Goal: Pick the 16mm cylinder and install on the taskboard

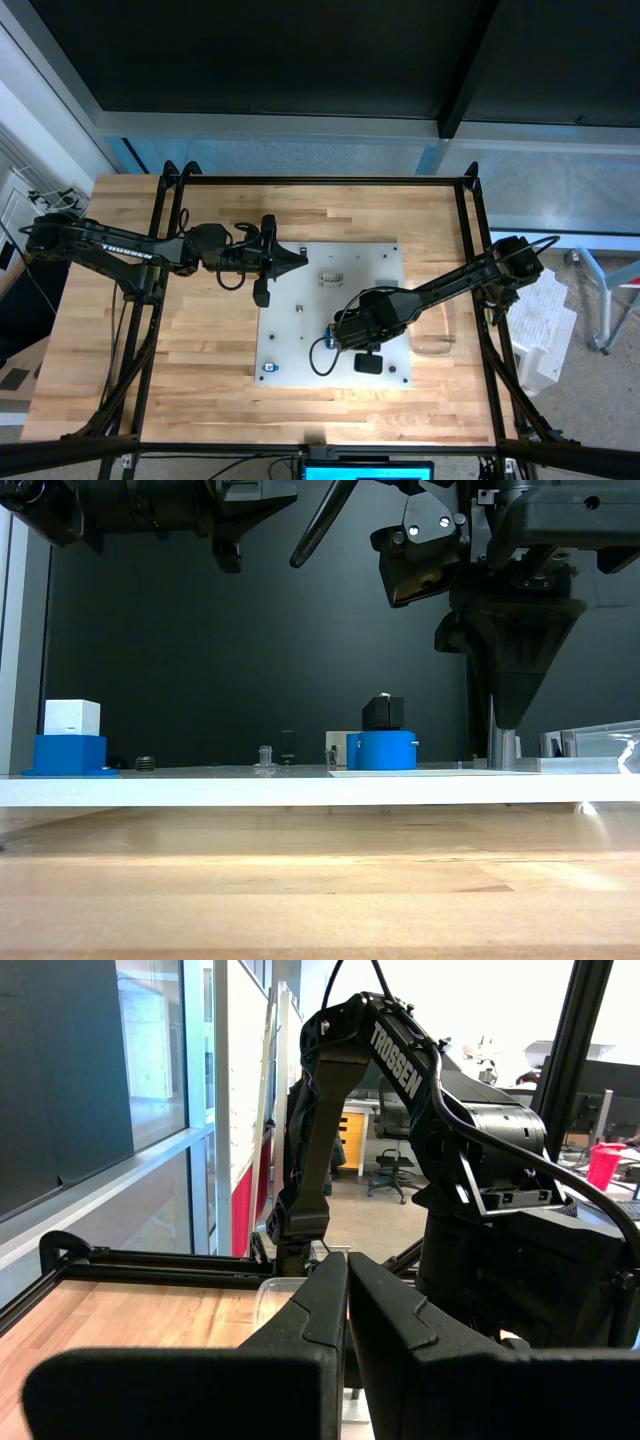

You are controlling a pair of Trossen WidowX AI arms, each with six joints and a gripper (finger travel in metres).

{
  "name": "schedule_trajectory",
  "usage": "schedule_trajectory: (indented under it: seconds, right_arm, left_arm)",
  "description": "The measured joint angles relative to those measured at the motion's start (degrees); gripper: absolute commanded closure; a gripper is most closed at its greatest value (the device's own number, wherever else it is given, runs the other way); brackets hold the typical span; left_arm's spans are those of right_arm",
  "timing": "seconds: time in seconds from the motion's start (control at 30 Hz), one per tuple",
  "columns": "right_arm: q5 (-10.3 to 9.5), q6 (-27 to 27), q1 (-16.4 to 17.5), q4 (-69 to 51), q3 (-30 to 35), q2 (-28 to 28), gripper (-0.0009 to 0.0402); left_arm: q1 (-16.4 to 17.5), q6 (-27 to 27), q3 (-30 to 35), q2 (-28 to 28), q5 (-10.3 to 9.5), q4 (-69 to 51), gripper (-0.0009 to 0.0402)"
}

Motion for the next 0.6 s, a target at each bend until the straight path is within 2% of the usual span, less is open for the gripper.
schedule_trajectory:
  seconds: [0.6]
  right_arm:
    - [0.07,0.0,0.0,3.7,-2.3,-0.1,0.0381]
  left_arm:
    - [0.0,0.0,0.0,0.0,0.00,0.0,0.0393]
